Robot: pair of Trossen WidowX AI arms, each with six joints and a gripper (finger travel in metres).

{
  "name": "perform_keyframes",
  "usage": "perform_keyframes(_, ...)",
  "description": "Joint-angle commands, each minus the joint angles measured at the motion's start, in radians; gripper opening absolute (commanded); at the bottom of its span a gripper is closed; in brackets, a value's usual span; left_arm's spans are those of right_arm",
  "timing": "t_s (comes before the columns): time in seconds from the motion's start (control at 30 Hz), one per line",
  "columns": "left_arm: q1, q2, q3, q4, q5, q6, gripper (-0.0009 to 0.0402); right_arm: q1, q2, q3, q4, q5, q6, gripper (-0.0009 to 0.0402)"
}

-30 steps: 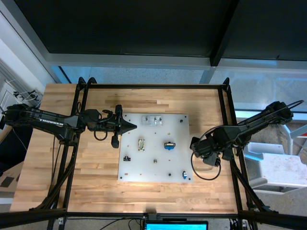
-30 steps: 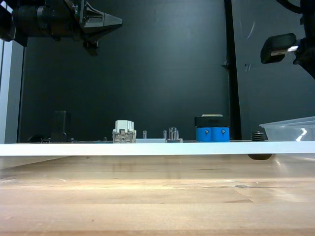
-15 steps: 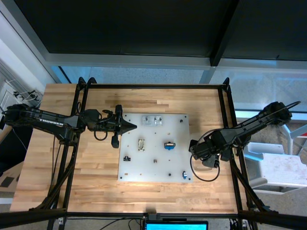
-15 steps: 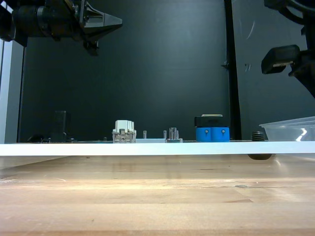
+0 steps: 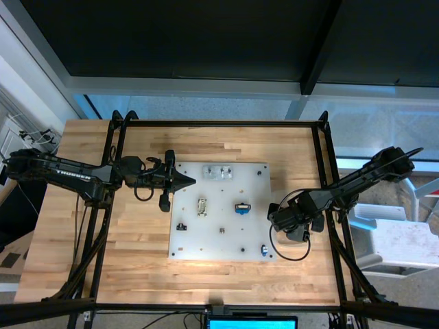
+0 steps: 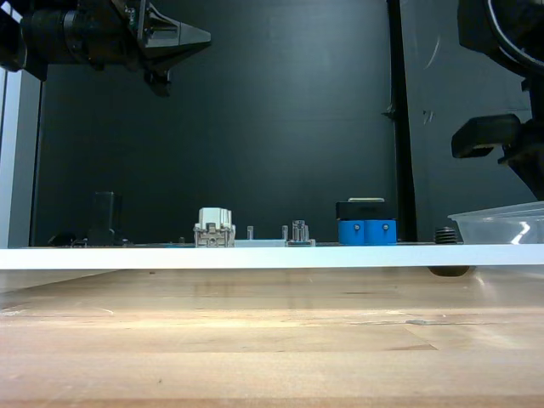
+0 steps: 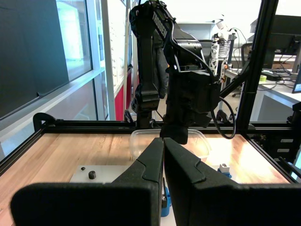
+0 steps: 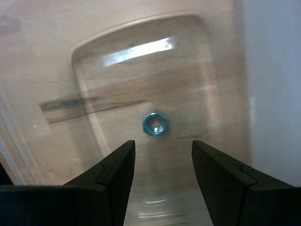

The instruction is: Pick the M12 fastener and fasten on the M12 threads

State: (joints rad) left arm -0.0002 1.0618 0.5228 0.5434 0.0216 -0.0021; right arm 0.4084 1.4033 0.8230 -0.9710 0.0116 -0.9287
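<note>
Right wrist view looks straight down between the open fingers of the right gripper, which stand wide apart, onto the M12 fastener, a small silvery nut lying flat on the floor of the clear tray; the nut sits just ahead of the gap between the fingertips, touched by neither. In the high view this gripper hangs at the right of the frame, just beyond the right edge of the white board. At the lower right of the low view the M12 threads stand bare on the board, ribs showing, in front of the tray. The left gripper hovers over the board's upper left corner in the high view, its fingers pressed together into a point, holding nothing
</note>
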Motion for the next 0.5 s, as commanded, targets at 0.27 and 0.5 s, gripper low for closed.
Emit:
perform_keyframes(0.27,0.000,0.000,0.000,0.000,0.000,0.000,0.0000,0.000,0.017,-0.037,0.050,-0.007,0.008,0.0192)
perform_keyframes(0.5,0.000,0.000,0.000,0.000,0.000,0.000,0.0000,0.001,0.046,-0.054,0.105,-0.008,0.048,0.0193)
